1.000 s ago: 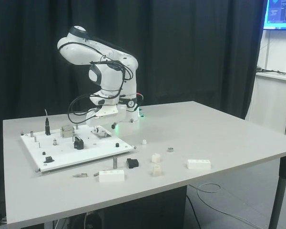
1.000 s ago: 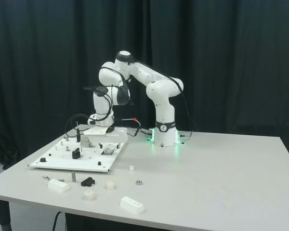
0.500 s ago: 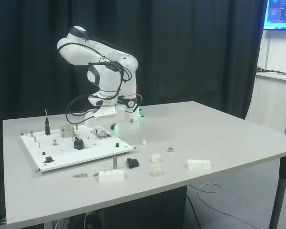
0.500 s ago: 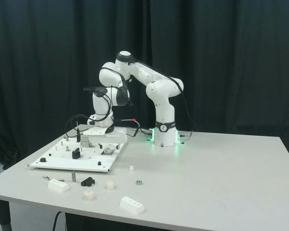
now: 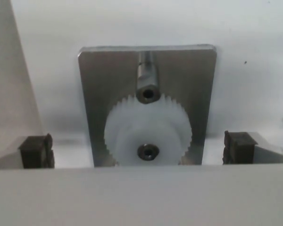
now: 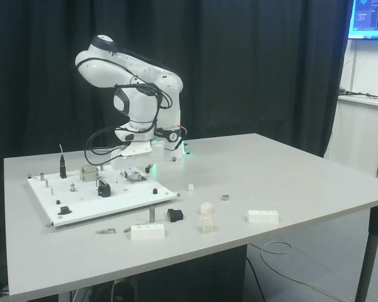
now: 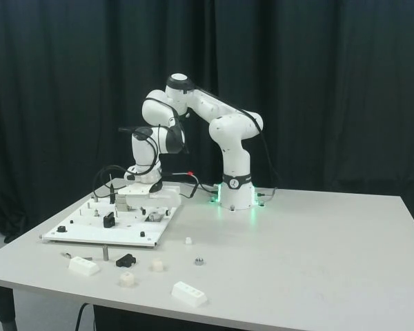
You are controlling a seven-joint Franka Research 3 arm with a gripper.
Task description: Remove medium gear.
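Bench (image 6: 290, 176): grey, matte, smooth slab on dark legs; black curtain (image 7: 317, 83) hangs in folds behind it.

Near edge of bench, loose parts: white rectangular block (image 6: 147, 232), a second white block (image 6: 262, 216), small black block (image 6: 174, 215), two pale squat cylinders (image 6: 206, 207), a small metal ring (image 6: 225, 197).

Further in: flat white board (image 6: 88, 198) raised on short posts, studded with small black and metal fittings.

At the board's far side, white arm (image 7: 214, 124) bends over, green light at its base (image 7: 221, 201).

Wrist view: claw (image 5: 138, 150) wide open, holding nothing; the two dark fingertips (image 5: 36, 150) stand well apart on either side of a grey metal plate (image 5: 99, 94), brushed and rectangular. Medium gear (image 5: 148, 132), white, toothed, plastic-looking, sits on the plate on a dark metal peg (image 5: 148, 151). A second, bare peg (image 5: 147, 89) stands just beside its teeth. Gear lies between the fingertips, not touched.
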